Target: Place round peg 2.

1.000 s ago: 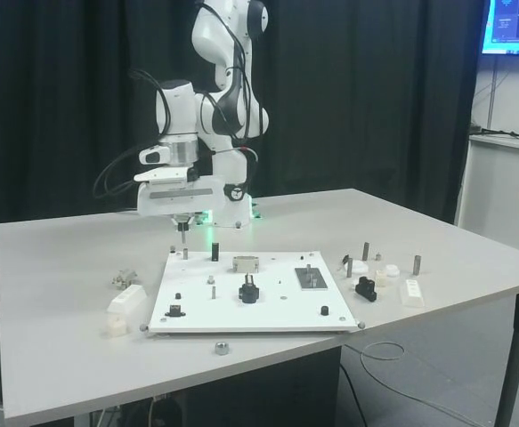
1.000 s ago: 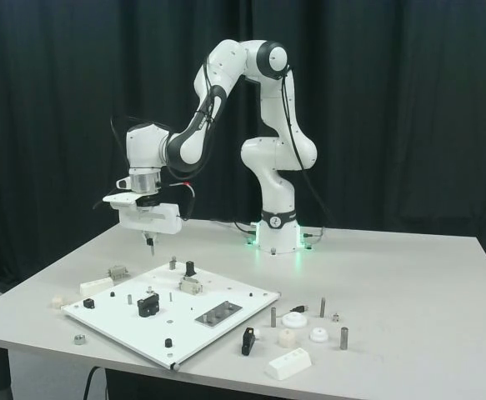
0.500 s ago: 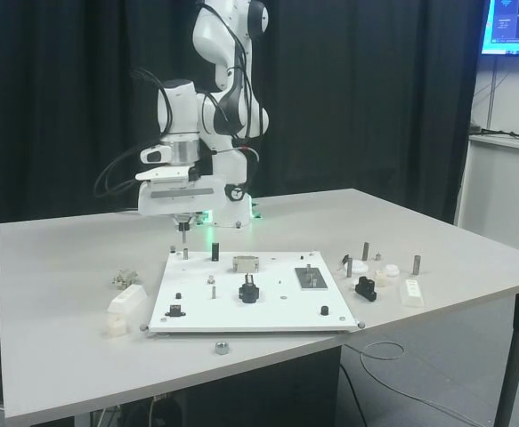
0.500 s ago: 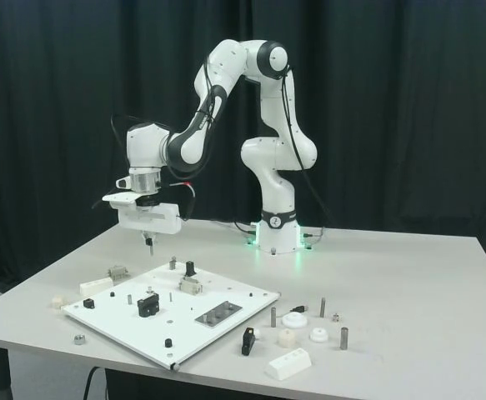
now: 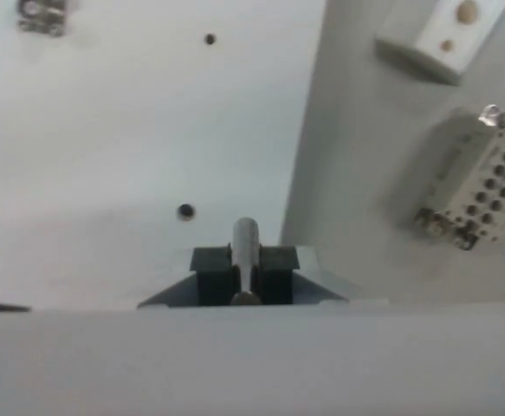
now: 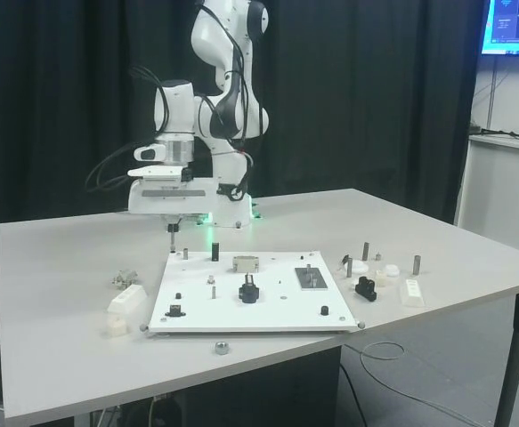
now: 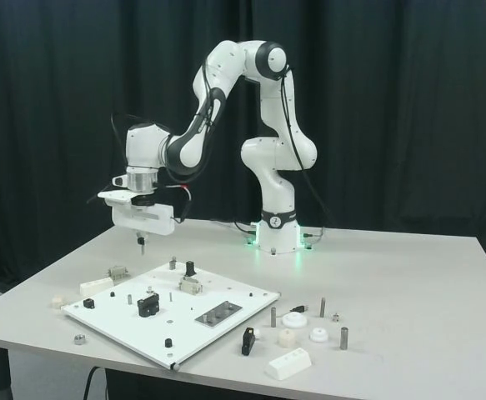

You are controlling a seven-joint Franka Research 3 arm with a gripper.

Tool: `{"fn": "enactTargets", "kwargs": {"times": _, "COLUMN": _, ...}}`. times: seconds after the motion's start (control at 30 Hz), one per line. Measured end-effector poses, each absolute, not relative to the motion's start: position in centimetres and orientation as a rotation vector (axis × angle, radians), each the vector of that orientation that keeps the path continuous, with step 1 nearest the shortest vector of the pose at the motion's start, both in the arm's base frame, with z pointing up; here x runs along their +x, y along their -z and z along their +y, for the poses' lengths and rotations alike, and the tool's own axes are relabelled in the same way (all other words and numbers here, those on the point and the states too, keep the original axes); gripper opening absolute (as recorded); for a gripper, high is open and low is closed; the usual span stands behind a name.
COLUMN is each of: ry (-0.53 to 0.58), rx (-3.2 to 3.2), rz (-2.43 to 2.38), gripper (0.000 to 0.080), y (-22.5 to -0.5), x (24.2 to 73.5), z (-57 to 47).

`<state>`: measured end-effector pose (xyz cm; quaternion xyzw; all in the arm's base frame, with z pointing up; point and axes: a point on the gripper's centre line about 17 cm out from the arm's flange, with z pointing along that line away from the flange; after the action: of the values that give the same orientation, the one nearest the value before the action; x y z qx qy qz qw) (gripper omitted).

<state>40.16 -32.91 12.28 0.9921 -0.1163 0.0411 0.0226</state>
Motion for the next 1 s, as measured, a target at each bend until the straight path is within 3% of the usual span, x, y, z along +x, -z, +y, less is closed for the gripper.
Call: {"fn": "enactTargets", "kwargs": {"times": 1.0, "ry": -0.108, "rx": 2.97, "rz": -0.49, "gripper": 0.0061, "y": -7.6, "x": 38.7, "z": -37.3}}
